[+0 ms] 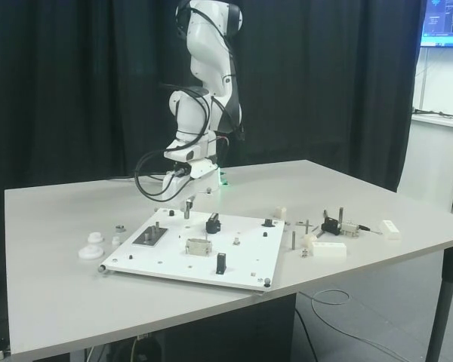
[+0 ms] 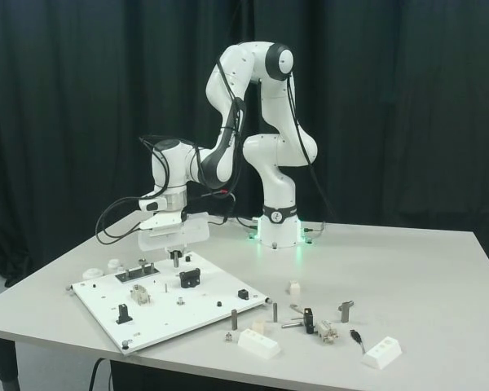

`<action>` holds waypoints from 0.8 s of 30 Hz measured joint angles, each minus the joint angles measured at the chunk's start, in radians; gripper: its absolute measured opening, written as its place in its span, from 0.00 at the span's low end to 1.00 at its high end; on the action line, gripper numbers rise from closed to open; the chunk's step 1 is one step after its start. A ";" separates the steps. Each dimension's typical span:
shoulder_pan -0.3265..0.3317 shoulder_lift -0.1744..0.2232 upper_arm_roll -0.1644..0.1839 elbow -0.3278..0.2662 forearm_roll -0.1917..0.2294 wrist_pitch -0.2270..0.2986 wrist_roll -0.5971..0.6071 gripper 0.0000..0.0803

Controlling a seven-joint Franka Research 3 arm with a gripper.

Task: Place round peg 4.

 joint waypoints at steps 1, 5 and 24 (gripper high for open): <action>0.000 0.000 0.000 0.000 0.000 0.000 0.000 0.18; 0.000 0.000 0.000 0.001 0.000 0.000 0.000 0.18; 0.020 -0.004 0.001 0.008 0.002 0.000 0.000 0.18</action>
